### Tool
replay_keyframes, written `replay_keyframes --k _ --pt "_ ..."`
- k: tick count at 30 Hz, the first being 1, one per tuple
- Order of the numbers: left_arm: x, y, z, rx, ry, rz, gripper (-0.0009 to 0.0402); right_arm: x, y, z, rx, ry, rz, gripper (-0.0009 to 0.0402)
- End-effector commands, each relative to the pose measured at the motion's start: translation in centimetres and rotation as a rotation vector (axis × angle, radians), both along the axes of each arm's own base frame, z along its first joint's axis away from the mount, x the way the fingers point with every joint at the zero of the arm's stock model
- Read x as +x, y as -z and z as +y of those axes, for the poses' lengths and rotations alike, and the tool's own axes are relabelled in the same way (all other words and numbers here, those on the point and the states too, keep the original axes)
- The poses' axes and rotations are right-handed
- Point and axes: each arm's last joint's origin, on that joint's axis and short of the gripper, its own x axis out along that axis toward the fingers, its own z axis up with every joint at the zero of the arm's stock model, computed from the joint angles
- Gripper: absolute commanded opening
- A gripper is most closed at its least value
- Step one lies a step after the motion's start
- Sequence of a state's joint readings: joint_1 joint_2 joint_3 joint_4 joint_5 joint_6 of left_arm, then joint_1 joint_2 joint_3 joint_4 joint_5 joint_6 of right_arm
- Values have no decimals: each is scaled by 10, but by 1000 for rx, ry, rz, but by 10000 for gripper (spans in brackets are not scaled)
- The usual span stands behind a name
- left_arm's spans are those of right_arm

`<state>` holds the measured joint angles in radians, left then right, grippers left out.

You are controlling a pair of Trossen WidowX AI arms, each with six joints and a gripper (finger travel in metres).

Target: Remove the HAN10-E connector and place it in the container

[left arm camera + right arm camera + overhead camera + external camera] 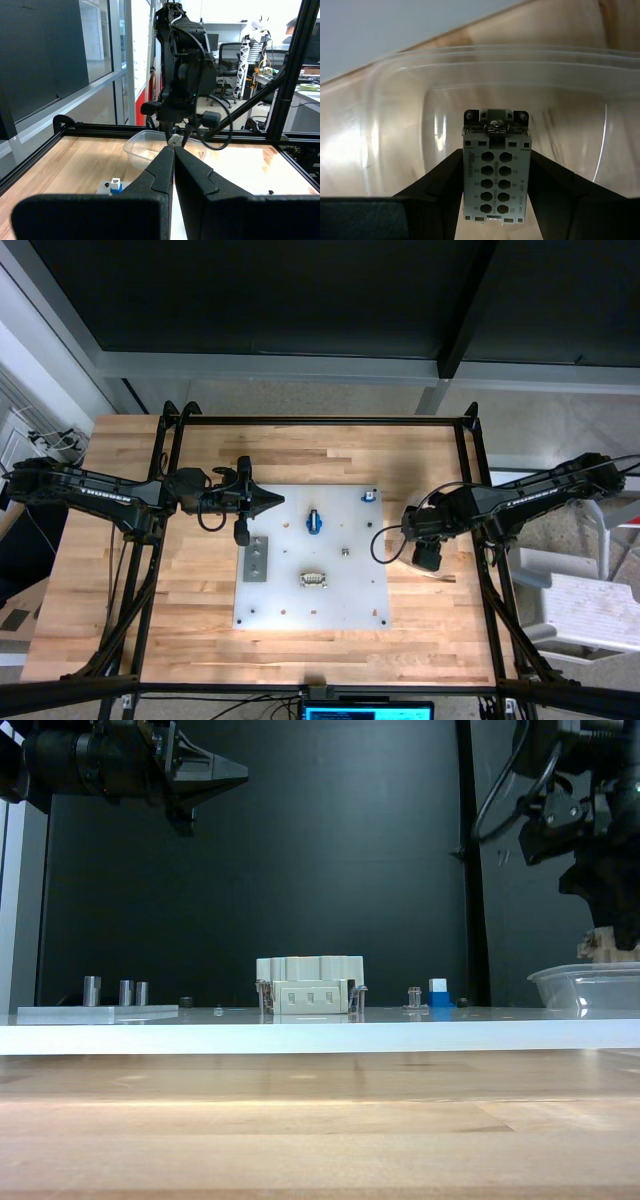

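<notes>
Beige-grey HAN10-E connector [495,170] is clamped between the jaws of the right gripper [428,558], pin holes toward the wrist cam, hanging just over the open mouth of the clear container [485,56] (tub sits on the wood surface [150,620] just beside the white board's [290,592] right edge). Left gripper [274,500] hovers above the board's far-left part, jaws closed w/ nothing between, well apart from the connector. On the board: a beige housing [314,581] near the front-centre, blue knob [314,521] & grey metal plate [258,560].
</notes>
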<state>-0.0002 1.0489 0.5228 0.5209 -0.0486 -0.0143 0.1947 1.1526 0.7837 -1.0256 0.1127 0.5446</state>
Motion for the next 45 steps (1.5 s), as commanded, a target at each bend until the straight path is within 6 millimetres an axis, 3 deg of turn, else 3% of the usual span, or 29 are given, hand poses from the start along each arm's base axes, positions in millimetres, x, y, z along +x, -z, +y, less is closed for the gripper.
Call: replay_keyframes --k 1,22,30,35,45 --pt "0 0 0 0 0 0 0 -1 6 -4 -3 22 11 84" --pt "0 0 0 0 0 0 0 -7 42 -28 9 153 12 84" --pt "0 0 0 0 0 0 0 -8 44 -30 10 161 8 89" --pt "0 0 0 0 0 0 0 -7 44 -30 10 161 7 122" --pt "0 0 0 0 0 0 0 -7 44 -30 7 162 1 225"
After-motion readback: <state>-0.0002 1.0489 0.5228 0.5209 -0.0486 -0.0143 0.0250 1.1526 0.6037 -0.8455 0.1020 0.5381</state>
